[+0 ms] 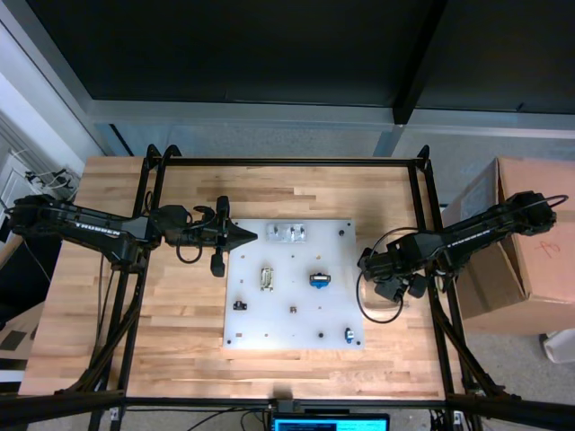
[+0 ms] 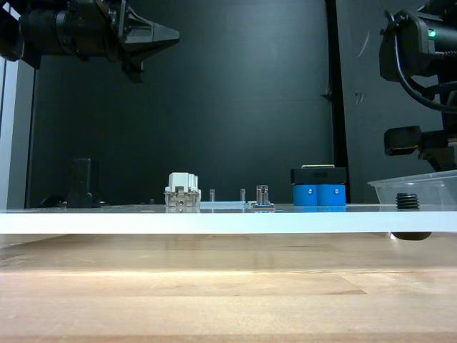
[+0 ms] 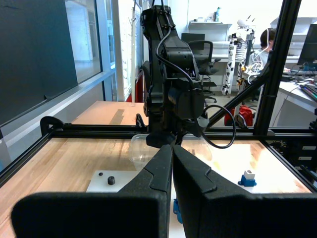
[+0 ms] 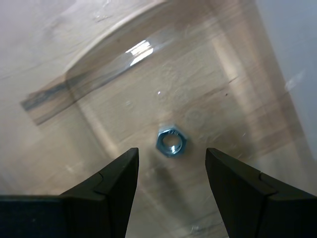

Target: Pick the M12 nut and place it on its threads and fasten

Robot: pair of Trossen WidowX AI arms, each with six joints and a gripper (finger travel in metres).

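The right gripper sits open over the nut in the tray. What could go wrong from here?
1. The M12 nut lies flat on the clear tray's floor between the open right gripper's tips; closing on so low a part may slip or tip it.
2. The tray's curved wall is near and might catch a finger.
The stud stands bare. The left gripper, shut, hovers over the white board's far left corner.

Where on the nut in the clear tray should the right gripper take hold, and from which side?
The nut lies flat and free on the tray floor, hole up. Probably best: come straight down and close on two opposite flats of its hexagon. The right gripper hangs open above it; the left gripper is shut, above the board's left edge.
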